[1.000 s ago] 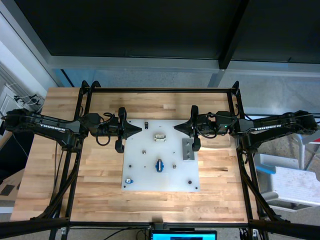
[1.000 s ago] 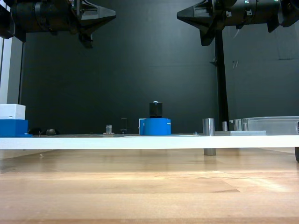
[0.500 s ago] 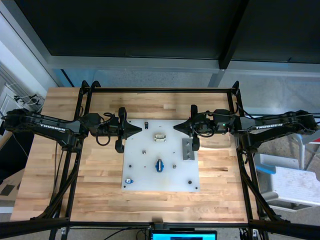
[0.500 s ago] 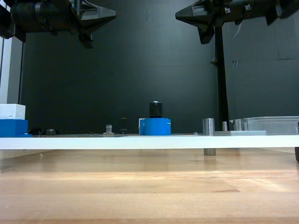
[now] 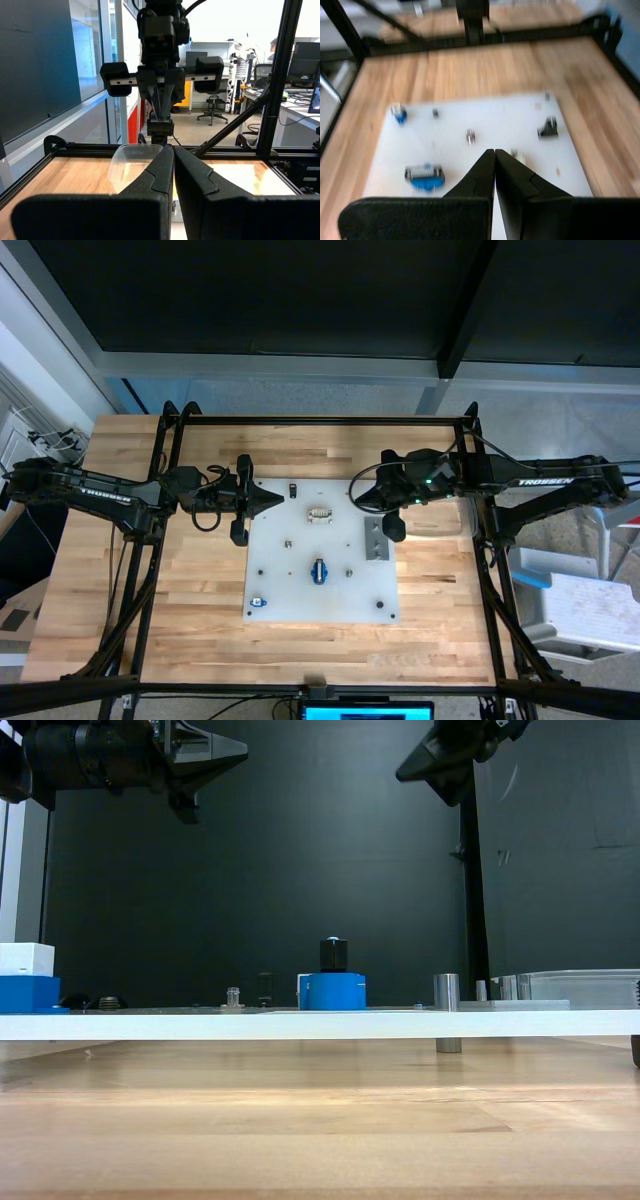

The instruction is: Pick the 16mm cylinder and place it in the container

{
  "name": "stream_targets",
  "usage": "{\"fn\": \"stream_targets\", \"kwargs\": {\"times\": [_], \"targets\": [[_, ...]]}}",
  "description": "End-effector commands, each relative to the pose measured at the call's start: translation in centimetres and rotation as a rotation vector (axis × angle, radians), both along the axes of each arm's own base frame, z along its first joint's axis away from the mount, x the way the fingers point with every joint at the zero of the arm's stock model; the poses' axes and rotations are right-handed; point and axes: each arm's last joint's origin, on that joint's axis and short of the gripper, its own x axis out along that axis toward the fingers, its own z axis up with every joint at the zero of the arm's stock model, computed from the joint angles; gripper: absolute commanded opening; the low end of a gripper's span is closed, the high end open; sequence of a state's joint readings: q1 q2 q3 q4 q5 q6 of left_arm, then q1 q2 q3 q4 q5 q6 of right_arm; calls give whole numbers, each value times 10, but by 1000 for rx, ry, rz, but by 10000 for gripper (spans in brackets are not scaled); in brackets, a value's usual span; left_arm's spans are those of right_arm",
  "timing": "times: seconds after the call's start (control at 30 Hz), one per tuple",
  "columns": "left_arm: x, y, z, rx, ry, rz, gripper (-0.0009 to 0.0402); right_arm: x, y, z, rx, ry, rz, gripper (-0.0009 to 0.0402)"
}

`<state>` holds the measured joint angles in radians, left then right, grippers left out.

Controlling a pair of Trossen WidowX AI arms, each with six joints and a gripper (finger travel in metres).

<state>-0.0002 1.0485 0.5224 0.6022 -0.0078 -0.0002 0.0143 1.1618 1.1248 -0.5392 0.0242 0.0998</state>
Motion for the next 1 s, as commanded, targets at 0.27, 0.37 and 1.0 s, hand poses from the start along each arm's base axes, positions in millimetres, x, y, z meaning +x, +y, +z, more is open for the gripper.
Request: {"fn": "stream_targets", "kwargs": {"times": [0.27, 0.37, 1.0], "targets": [[0, 0, 0, 0, 0, 0, 0, 20, 2, 10, -2, 317, 1, 0], [0, 0, 0, 0, 0, 0, 0, 28, 3, 10, 0, 387, 0, 0], [0, 0, 0, 0, 0, 0, 0, 60, 31, -18, -20, 587, 77, 0]]}}
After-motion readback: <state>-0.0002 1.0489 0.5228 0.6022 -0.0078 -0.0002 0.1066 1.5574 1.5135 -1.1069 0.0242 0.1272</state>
